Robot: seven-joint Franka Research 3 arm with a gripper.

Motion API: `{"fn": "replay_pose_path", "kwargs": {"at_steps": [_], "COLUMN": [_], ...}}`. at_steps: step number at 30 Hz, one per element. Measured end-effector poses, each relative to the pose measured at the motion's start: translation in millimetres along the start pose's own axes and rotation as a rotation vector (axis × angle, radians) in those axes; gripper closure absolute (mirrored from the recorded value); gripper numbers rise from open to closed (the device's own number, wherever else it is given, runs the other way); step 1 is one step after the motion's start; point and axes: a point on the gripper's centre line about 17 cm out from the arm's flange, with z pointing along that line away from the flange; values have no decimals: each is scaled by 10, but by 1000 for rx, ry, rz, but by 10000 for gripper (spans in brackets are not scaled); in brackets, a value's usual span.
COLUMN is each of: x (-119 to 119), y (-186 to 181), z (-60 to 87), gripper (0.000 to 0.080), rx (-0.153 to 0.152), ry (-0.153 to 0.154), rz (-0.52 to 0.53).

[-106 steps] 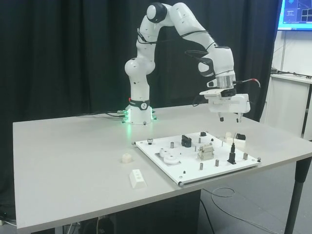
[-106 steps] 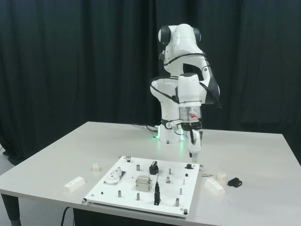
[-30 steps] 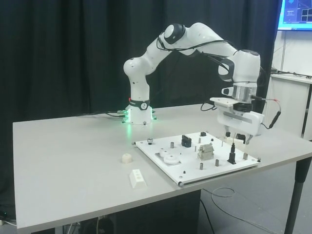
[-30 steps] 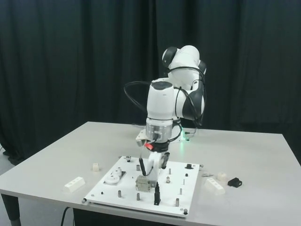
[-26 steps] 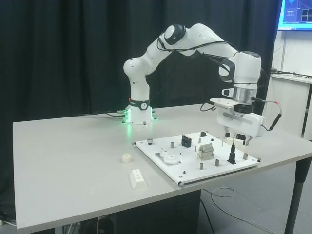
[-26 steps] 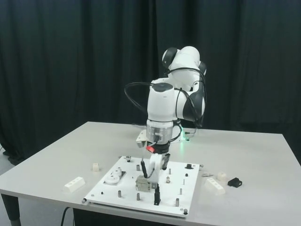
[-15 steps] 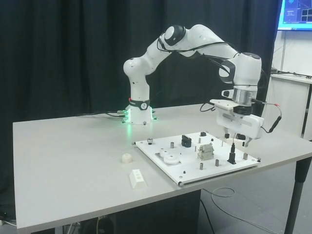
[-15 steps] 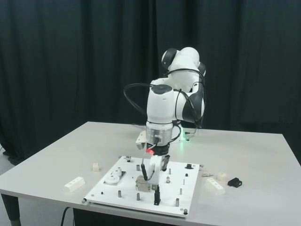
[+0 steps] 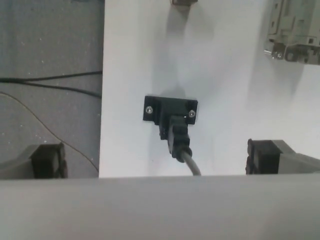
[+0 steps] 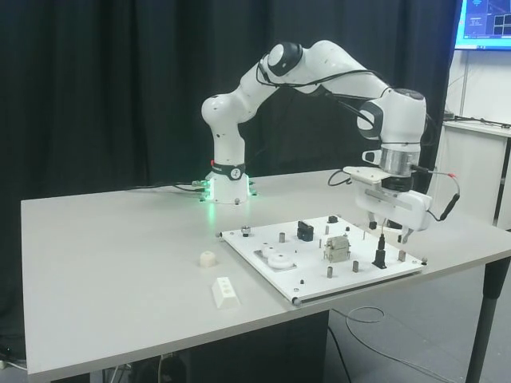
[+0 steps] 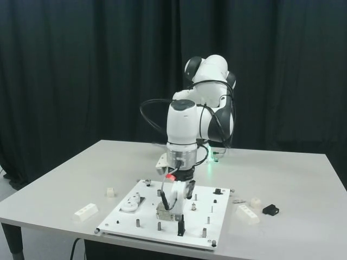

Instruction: Remove USB.

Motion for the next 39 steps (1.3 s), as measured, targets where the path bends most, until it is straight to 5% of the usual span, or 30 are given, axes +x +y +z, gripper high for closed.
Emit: {"fn": "replay_pose_path", "kwargs": {"at_steps": [18,19,24,25,31,32,33,34,39], "x": [-26,-25,-18,-17,-13,-12,-12,-11,-13], "y": [-4,-7,-4,-4,10,26,43,59,100], "z": [159,163,182,184,188,189,189,187,180], "gripper": [3,118,118,292,292,472,472,630,630], "rx": [-3,-2,-3,-4,-8,-14,-20,-26,-40], "ry": [1,1,3,3,3,2,1,0,-2], "rz": [-2,-2,1,2,14,18,21,22,22]}}
